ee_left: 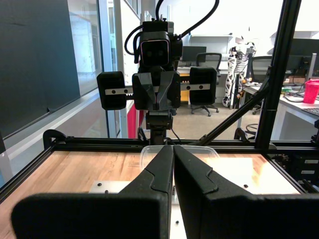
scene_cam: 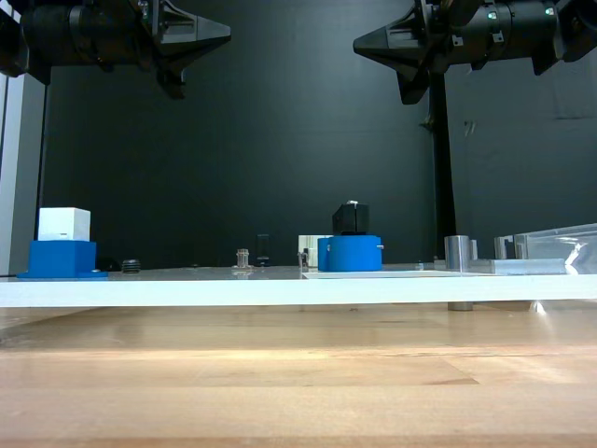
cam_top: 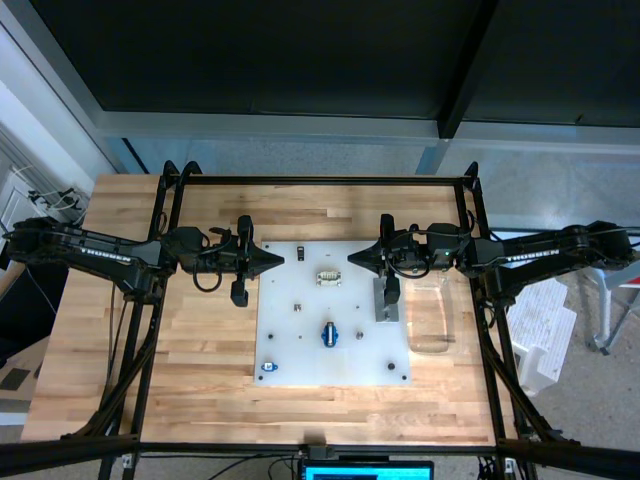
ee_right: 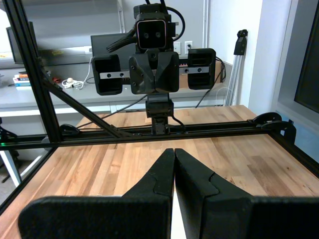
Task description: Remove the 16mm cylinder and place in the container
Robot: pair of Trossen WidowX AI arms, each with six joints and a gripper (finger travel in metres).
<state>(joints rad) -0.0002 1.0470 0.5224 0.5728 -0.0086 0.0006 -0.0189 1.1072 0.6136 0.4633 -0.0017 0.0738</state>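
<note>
Hanging high over the white board (cam_top: 300, 350), both claws are clenched on nothing; the left claw (cam_top: 277, 260) sits above the board's left edge, the right claw (cam_top: 353, 258) above its far middle; the 16mm cylinder (cam_top: 361, 336) stands, seemingly upright, just right of the blue part (cam_top: 329, 335), below and nearward of the right claw, which is closer; the container (cam_top: 447, 320) rests on the desk (cam_top: 150, 380) beside the board's right edge.

From above the near edge we look down on the white board (cam_top: 290, 345); from tabletop height we see it edge-on. Our wrist cameras sight along the left gripper (ee_left: 173, 147) and right gripper (ee_right: 174, 149), facing each other above it.
</note>
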